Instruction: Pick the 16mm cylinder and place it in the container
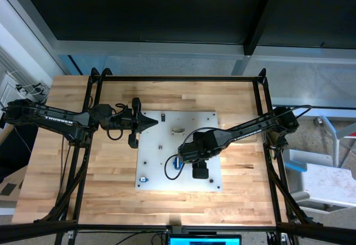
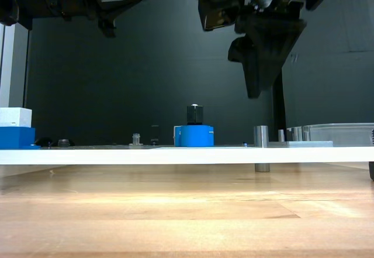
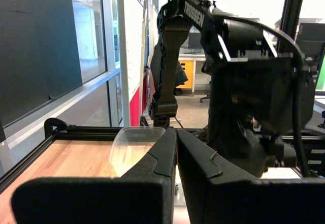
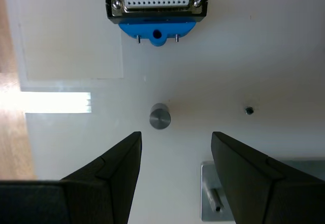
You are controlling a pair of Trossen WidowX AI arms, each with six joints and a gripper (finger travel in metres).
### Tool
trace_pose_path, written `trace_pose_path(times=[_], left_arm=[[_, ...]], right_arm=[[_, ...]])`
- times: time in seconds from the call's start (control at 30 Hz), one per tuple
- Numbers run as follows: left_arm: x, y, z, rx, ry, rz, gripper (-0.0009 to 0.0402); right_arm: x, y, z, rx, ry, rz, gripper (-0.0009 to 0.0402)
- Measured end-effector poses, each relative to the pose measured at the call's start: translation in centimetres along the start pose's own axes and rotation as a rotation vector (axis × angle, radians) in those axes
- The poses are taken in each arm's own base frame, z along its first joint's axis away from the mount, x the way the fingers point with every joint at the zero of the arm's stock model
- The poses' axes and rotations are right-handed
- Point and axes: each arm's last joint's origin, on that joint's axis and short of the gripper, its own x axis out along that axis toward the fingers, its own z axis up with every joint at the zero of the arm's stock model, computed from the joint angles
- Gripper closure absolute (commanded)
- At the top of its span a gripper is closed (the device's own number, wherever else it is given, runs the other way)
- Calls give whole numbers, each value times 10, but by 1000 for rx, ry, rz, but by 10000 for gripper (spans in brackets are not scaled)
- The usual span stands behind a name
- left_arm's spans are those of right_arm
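The 16mm cylinder (image 4: 160, 118) is a short grey metal peg standing upright on the white board (image 4: 264, 56). It also shows in the low view as the 16mm cylinder (image 2: 261, 136). My right gripper (image 4: 176, 135) hangs open well above it, nothing between its fingers (image 2: 255, 88). The peg lies just ahead of the fingertips, slightly off the midline. The clear container (image 3: 133, 145) sits just beyond my left gripper (image 3: 176, 132), which is shut, empty and held high over the board's left edge (image 1: 150, 121). In the high view my right gripper (image 1: 179, 159) covers the peg.
A blue mount with a black multi-pin connector (image 4: 156, 10) lies past the peg. A grey plate with a thin pin (image 4: 216, 198) sits beside the right finger. A blue holder with a black knob (image 2: 194, 130) and a blue-and-white block (image 2: 14, 132) stand on the board. Black frame rails (image 1: 89, 145) border the table.
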Motion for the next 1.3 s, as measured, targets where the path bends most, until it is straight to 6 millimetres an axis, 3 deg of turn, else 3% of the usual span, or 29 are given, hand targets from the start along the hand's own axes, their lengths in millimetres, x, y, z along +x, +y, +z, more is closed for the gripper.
trace_pose_path(times=[1.3], left_arm=[[0, 0, 0, 0, 1, 0, 393]], right_arm=[[51, 11, 6, -17, 68, -19, 205]])
